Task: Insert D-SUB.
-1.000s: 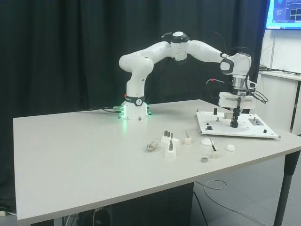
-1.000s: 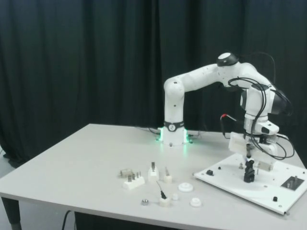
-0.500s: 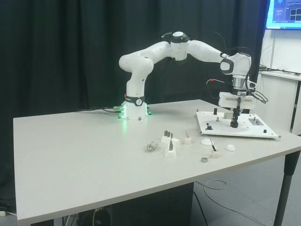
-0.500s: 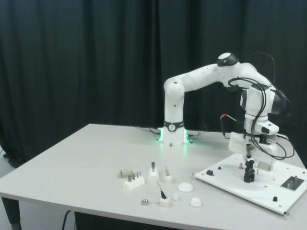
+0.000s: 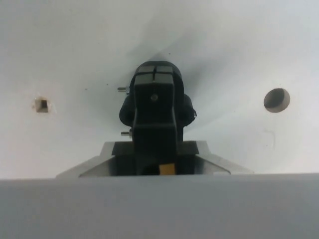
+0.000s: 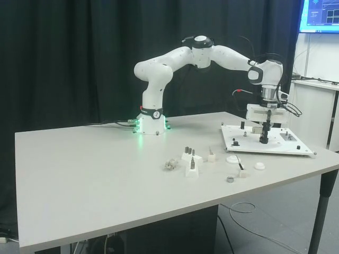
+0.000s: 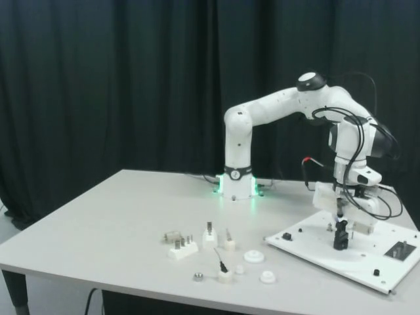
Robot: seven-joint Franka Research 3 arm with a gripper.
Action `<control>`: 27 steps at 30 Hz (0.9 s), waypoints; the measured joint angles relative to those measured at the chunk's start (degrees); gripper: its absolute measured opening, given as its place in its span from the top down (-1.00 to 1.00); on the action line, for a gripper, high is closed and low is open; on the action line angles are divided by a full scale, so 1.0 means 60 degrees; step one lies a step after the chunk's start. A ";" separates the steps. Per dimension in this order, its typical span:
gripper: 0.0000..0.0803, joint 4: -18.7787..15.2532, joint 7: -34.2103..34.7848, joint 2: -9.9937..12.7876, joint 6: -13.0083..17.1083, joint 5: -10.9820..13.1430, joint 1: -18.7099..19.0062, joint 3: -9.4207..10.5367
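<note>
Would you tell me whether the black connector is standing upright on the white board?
Upright: the black connector stands vertically under the tool on the white board. Whether it is fully seated, cannot tell.

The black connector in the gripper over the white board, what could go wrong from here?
1. The black connector looks close over the white board; if it is off its socket, pressing down could jam it or bend the small pins at its side.
2. The wrist view hides the contact area behind the gripper, so any tilt is hard to judge.
3. A hard push might shift the board.
</note>
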 joint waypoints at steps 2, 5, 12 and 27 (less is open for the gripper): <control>0.62 0.0000 0.0001 0.0000 0.0000 0.0000 0.0000 0.0000; 0.62 0.0000 0.0026 0.0000 0.0000 0.0000 0.0003 0.0000; 0.62 -0.0001 0.0163 0.0000 0.0000 0.0000 0.0007 -0.0002; 0.62 -0.0002 0.0175 0.0000 0.0000 -0.0004 0.0010 -0.0003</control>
